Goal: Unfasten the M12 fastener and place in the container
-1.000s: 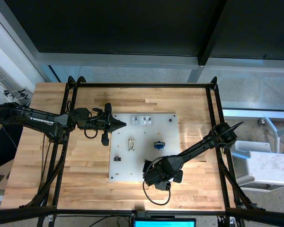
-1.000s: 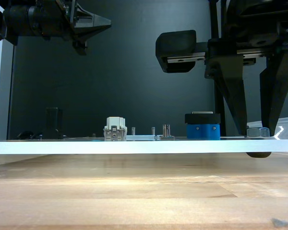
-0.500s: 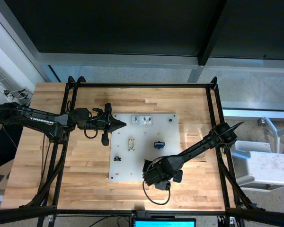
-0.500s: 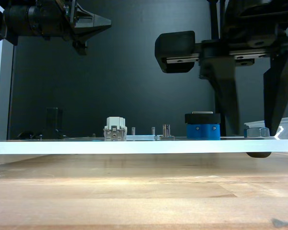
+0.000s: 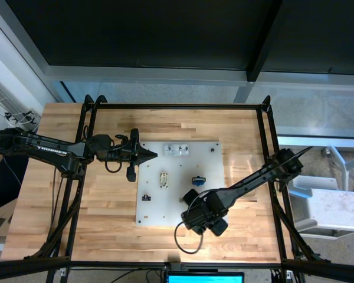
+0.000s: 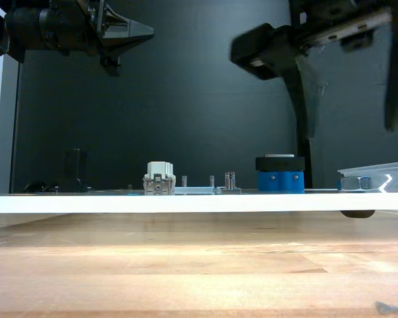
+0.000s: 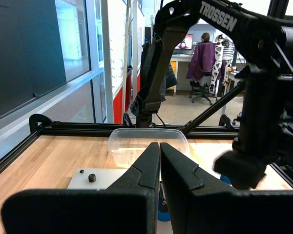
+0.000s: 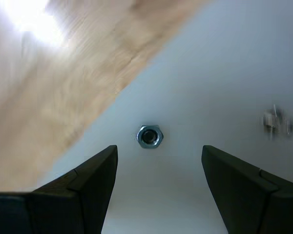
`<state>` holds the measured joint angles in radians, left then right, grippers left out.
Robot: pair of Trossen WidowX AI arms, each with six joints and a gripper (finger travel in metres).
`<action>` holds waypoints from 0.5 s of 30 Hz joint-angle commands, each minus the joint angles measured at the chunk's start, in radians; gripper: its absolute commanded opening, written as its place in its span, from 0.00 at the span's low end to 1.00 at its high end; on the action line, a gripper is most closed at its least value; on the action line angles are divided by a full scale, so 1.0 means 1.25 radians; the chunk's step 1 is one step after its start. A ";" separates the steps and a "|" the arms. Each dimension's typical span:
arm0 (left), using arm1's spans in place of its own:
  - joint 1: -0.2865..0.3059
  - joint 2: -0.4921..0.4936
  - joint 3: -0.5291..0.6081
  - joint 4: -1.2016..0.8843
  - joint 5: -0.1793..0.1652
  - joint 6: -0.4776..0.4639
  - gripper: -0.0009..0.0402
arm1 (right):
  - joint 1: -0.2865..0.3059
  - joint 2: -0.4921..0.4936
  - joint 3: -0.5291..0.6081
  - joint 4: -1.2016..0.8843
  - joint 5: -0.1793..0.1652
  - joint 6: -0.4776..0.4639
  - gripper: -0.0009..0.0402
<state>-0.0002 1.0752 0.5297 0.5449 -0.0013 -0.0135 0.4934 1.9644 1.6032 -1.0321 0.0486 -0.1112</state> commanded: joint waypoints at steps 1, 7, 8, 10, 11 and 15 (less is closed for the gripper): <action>0.000 0.000 0.000 0.000 0.000 0.000 0.02 | 0.004 -0.019 -0.006 0.004 -0.014 0.220 0.48; 0.000 0.000 0.000 0.000 0.000 0.000 0.02 | 0.015 -0.027 -0.019 0.018 -0.050 0.406 0.09; 0.000 0.000 0.000 0.000 0.000 0.000 0.02 | 0.016 -0.027 -0.021 0.020 -0.059 0.421 0.01; 0.000 0.000 0.000 0.000 0.000 0.000 0.02 | 0.020 -0.027 -0.028 0.024 -0.060 0.439 0.04; 0.000 0.000 0.000 0.000 0.000 0.000 0.02 | 0.021 -0.027 -0.035 0.030 -0.060 0.449 0.05; 0.000 0.000 0.000 0.000 0.000 0.000 0.02 | 0.023 -0.021 -0.071 0.082 -0.064 0.484 0.02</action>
